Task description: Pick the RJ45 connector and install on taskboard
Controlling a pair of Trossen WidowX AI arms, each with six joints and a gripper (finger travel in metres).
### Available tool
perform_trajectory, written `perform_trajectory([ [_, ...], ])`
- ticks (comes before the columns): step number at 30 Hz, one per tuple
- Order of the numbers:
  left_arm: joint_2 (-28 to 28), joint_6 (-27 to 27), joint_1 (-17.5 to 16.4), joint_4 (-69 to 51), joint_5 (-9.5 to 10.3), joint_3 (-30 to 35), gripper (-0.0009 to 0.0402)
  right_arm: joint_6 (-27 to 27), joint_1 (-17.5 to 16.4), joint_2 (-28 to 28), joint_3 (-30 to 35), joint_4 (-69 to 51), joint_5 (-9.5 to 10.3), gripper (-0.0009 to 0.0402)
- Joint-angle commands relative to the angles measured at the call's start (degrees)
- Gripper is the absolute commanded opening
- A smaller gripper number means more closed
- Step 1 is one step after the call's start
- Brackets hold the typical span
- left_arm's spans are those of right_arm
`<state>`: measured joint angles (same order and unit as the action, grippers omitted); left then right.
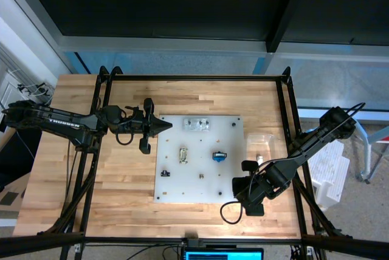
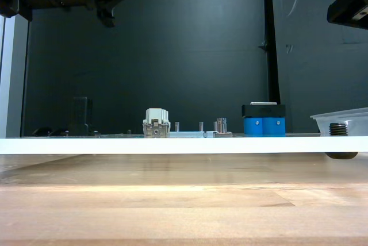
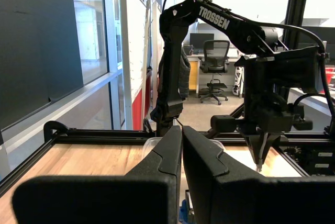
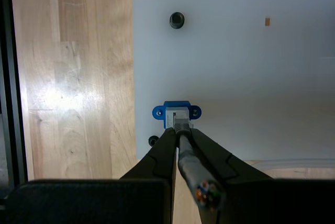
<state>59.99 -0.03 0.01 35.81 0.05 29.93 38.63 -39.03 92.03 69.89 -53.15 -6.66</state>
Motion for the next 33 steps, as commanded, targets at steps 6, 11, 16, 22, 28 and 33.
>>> perform_trajectory([
  [6, 0.0, 0.0, 0.0, 0.0, -0.02, 0.0, 0.0000, -0.1, -0.1, 0.0, -0.5, 0.0, 0.00, 0.0000],
  [11, 0.0, 0.0, 0.0, 0.0, -0.02, 0.0, 0.0000, 0.0, -0.2, 0.0, -0.5, 0.1, 0.00, 0.0000],
  [16, 0.0, 0.0, 0.0, 0.0, -0.02, 0.0, 0.0000, 0.0, -0.3, 0.0, -0.5, 0.4, 0.00, 0.0000],
  [22, 0.0, 0.0, 0.0, 0.0, -0.02, 0.0, 0.0000, 0.1, -0.3, 0.3, -0.5, 1.0, 0.02, 0.0000],
  [28, 0.0, 0.0, 0.0, 0.0, -0.02, 0.0, 0.0000, 0.1, -0.4, 0.3, -0.8, 1.2, 0.13, 0.0000],
  [33, 0.0, 0.0, 0.0, 0.0, -0.02, 0.0, 0.0000, -0.1, -0.4, 0.3, -0.8, 0.7, 0.17, 0.0000],
])
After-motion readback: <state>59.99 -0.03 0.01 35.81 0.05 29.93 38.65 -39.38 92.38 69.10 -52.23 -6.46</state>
